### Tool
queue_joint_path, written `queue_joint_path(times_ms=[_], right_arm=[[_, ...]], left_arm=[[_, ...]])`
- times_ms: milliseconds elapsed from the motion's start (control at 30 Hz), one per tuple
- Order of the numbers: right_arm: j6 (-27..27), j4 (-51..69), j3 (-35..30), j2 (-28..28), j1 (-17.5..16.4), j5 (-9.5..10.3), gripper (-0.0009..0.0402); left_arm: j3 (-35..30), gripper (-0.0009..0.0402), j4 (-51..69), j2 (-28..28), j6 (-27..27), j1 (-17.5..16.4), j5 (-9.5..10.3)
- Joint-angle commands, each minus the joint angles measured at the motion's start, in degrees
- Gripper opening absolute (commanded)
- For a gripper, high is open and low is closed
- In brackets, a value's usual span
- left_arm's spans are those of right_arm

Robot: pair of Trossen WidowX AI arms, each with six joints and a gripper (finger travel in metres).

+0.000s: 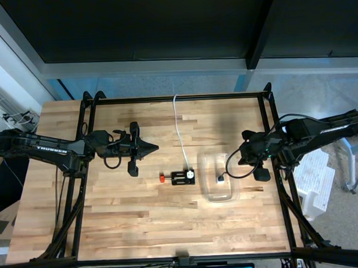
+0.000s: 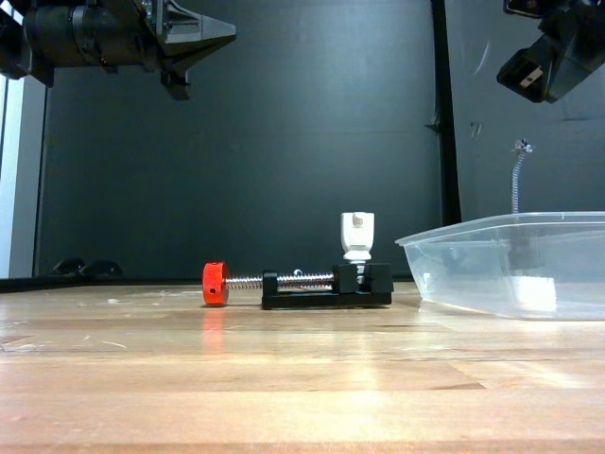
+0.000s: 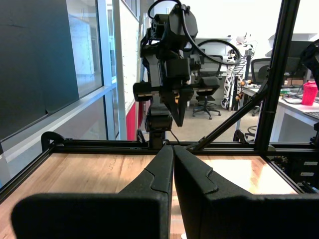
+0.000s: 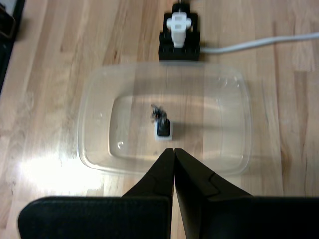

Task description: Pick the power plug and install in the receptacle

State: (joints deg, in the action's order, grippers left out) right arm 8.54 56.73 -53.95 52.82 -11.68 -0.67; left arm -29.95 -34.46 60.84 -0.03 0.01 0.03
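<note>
Left gripper [image 1: 151, 148], pinched closed, hovers left of the vise [image 1: 182, 177]; right gripper [image 4: 174, 149], likewise closed, hangs above the tray [image 4: 240, 149] holding what looks like the power plug [image 4: 160, 118].

The tiny black power plug [image 4: 162, 126], a short thin black wire curling off it, rests against a small white cube [image 4: 164, 135] near the middle of the clear plastic tray [image 4: 239, 99]. Just beside the tray, the small white boxy receptacle [image 4: 178, 24] stands upright, clamped in the black mini vise [image 4: 179, 53]. Its long thin white cable [image 4: 259, 42] trails away.
</note>
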Motion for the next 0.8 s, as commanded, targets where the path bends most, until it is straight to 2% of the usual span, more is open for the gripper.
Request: queue_joint_path(times_ms=[33,233,667,733,800], right_arm=[[-0.1,0.0,0.0,1.2,-0.1,0.07,0.0000],[-0.1,0.0,0.3,3.7,-0.2,-1.20,0.0010],[2.0,-4.0,2.2,11.2,-1.2,-1.33,0.0181],[2.2,-5.5,2.7,12.1,-1.9,-1.88,0.0197],[2.6,-6.1,3.0,13.0,-2.5,-3.41,0.0207]], left_arm=[[0.0,0.0000,0.0,0.0,0.0,0.0,0.00],[0.0,0.0000,0.0,0.0,0.0,0.0,0.00],[0.0,0.0000,0.0,0.0,0.0,0.0,0.00],[0.0,0.0000,0.0,0.0,0.0,0.0,0.00],[0.0,0.0000,0.0,0.0,0.0,0.0,0.00]])
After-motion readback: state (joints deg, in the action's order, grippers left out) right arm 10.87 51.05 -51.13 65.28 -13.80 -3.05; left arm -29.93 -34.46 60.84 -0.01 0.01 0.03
